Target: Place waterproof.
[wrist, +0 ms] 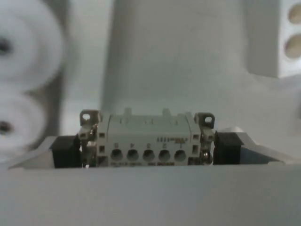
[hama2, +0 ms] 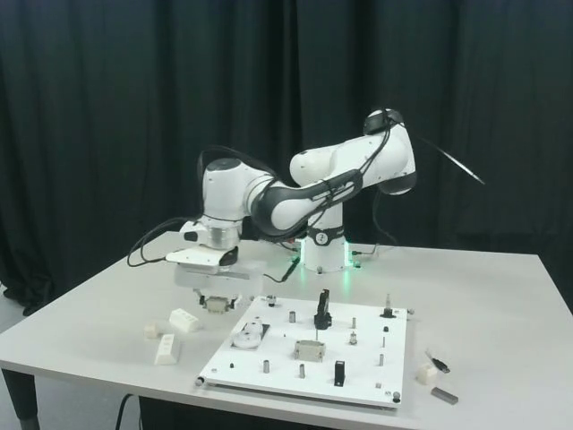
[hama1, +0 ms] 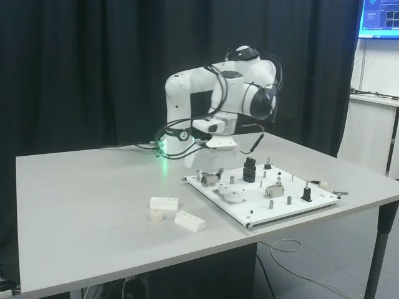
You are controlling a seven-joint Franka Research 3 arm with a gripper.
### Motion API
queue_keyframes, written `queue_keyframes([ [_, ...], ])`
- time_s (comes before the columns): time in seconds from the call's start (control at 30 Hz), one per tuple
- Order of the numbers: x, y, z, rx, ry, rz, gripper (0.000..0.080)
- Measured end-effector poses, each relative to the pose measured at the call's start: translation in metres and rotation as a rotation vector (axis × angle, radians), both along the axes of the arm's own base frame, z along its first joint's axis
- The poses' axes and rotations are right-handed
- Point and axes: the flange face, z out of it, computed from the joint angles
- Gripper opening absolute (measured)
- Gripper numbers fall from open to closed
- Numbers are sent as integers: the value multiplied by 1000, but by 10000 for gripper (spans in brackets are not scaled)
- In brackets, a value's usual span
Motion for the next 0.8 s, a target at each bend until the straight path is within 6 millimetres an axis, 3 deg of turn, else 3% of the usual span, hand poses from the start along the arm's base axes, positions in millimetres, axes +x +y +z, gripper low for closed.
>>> queue_keyframes([
  [0.33,-13,-34,-17,14,-20,7,617],
  [0.8,-16,-53,-42,41,-56,20,617],
])
